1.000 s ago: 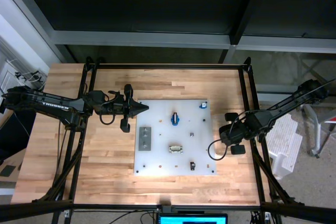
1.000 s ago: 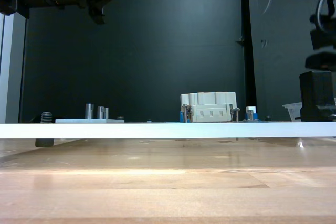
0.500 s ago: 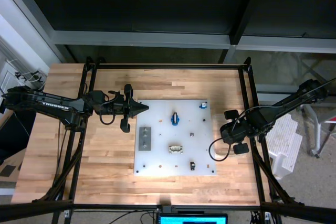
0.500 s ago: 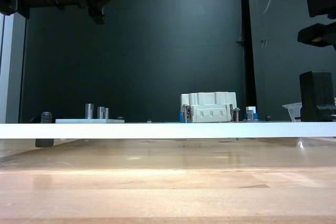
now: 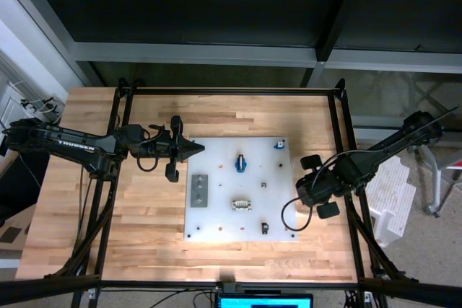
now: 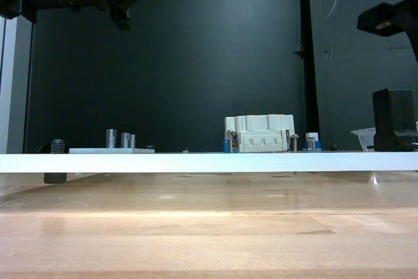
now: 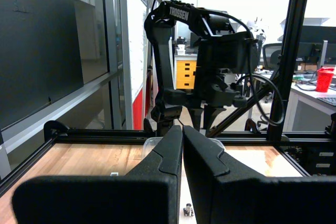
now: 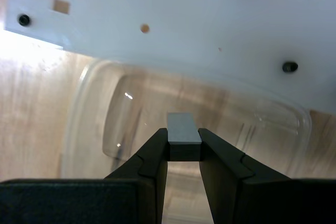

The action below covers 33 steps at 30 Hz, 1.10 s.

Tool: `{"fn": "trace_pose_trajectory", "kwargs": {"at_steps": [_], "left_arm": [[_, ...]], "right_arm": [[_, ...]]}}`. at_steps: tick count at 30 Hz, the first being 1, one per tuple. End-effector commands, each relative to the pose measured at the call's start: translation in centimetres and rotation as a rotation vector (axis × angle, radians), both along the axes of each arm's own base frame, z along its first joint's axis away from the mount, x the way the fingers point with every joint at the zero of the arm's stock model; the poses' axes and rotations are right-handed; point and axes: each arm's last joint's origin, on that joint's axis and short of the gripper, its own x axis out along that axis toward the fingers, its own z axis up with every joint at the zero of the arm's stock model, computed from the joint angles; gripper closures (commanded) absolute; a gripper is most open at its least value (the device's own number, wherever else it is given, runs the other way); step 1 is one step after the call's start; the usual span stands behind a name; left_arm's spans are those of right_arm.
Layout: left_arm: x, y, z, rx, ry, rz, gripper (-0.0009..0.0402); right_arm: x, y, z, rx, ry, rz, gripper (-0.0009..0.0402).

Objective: Pick the 16mm bar and install on taskboard

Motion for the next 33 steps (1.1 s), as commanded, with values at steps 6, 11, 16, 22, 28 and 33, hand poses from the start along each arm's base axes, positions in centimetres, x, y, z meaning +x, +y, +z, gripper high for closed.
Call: {"fn": "trace_pose_trajectory", "kwargs": {"at_steps": [6, 11, 16, 22, 28, 33], "left_arm": [[0.0, 0.0, 0.0, 0.0, 0.0, 0.0, 0.0393], [0.0, 0.0, 0.0, 0.0, 0.0, 0.0, 0.0393], [0.0, 0.0, 0.0, 0.0, 0.0, 0.0, 0.0393], [0.0, 0.0, 0.0, 0.0, 0.0, 0.0, 0.0393], [0.0, 0.0, 0.0, 0.0, 0.0, 0.0, 0.0393], [0.0, 0.0, 0.0, 0.0, 0.0, 0.0, 0.0393]], "right_arm": [[1.6, 2.2, 0.0, 0.014, -0.002, -0.031, 0.0393], [2.2, 3.5, -0.7, 0.013, 0.01, -0.044, 0.0393], [2.5, 4.5, -1.0, 0.025, 0.003, -0.054, 0.0393], [2.7, 5.0, -0.6, 0.04, -0.013, -0.063, 0.0393], [2.8, 5.1, -0.3, 0.05, -0.019, -0.066, 0.0393], [2.9, 5.3, -0.5, 0.072, 0.0, -0.108, 0.0393]]}}
